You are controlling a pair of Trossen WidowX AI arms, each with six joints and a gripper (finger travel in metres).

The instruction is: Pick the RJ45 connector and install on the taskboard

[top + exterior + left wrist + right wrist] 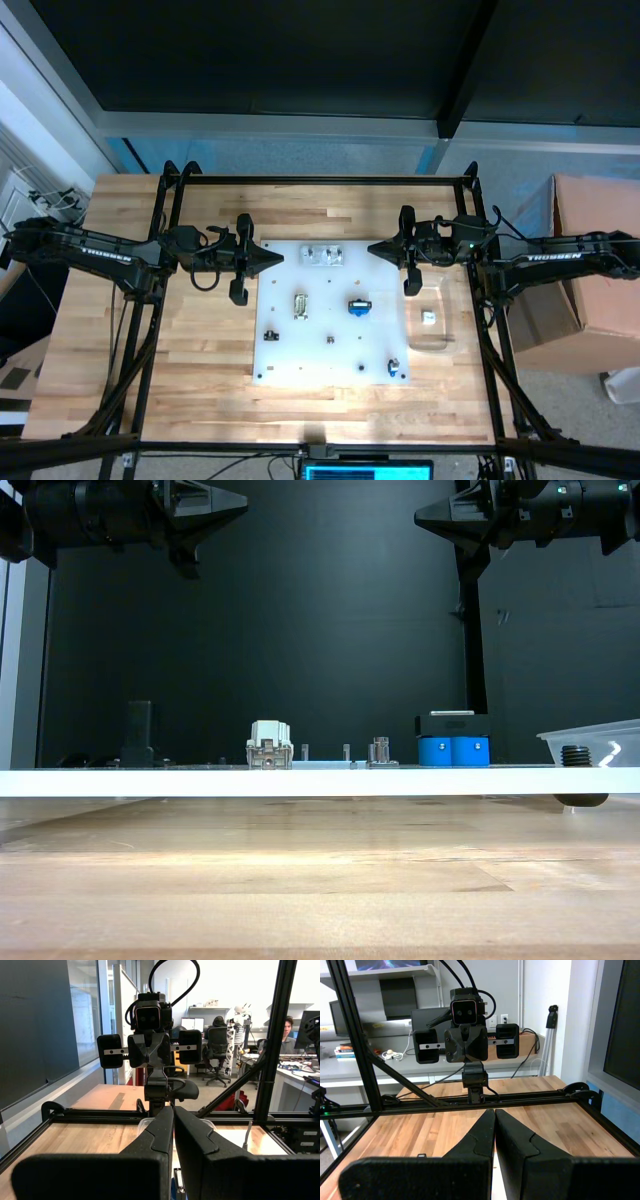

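Connector unlocated, outside raised left gripper [278, 258], right gripper [372, 248]

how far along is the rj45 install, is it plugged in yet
Done: cannot tell; the blue jack at the near right corner of the white board does not show whether the connector is in. In hand: nothing; left end effector and right end effector are shut, empty, raised above the board's far corners. Left: unclear; no cable shows running off the white block in the clear tray.
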